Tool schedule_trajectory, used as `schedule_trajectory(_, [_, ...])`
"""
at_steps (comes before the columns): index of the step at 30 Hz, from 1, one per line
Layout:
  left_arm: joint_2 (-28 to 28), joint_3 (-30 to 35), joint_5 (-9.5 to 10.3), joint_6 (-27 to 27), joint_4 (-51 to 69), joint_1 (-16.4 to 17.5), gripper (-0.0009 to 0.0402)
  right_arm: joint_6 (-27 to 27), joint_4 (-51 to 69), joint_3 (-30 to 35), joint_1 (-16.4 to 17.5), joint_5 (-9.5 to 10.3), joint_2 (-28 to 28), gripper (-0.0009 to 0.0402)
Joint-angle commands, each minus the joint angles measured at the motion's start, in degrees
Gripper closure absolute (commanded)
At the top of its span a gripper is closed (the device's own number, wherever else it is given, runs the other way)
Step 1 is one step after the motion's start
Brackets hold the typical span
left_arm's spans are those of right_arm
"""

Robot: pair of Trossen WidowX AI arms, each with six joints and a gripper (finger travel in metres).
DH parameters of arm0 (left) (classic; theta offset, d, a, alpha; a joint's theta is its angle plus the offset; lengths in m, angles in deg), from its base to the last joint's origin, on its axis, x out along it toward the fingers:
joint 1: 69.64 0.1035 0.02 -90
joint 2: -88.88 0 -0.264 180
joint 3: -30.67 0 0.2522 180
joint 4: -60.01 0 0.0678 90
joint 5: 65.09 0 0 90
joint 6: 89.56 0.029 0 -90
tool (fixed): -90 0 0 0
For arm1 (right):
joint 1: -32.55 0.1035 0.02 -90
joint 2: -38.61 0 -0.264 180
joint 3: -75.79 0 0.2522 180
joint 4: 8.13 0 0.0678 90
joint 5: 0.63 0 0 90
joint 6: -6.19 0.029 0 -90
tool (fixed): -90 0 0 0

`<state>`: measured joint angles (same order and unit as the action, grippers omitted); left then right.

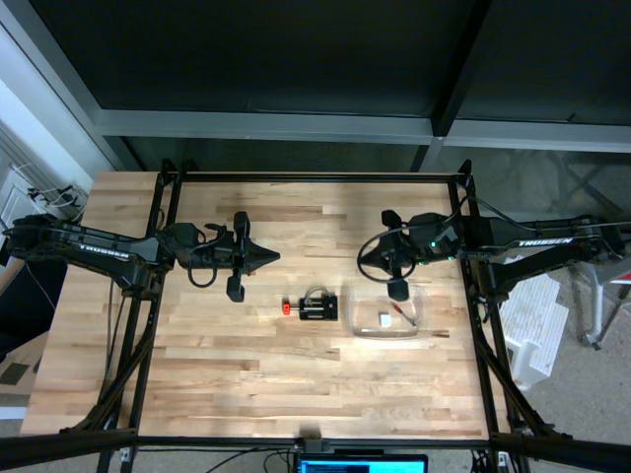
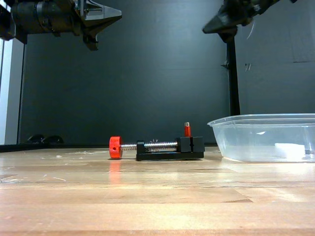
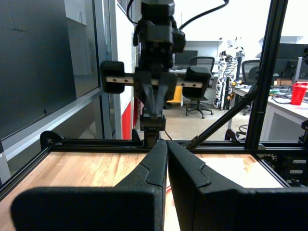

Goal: Remove the RCA connector from the receptacle and place in the container

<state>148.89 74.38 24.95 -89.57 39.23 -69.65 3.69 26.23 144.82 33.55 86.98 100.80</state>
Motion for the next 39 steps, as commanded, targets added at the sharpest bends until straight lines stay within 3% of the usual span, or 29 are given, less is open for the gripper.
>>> schedule_trajectory(1, [0.0, 0.0, 0.0, 0.02, 0.02, 0.02, 0.0393, 0.0, -7.08, -0.98, -1.03, 2.89, -0.13, 0.0394])
schedule_trajectory(22, [0.0, 0.0, 0.0, 0.02, 0.0, 0.0, 0.0393, 1.77, -39.1, -12.35, -1.03, 3.54, -0.72, 0.0393])
schedule_trajectory(39, [0.0, 0.0, 0.0, 0.02, 0.0, 0.02, 0.0393, 2.99, -45.62, -18.1, -1.05, 3.98, -0.72, 0.0393])
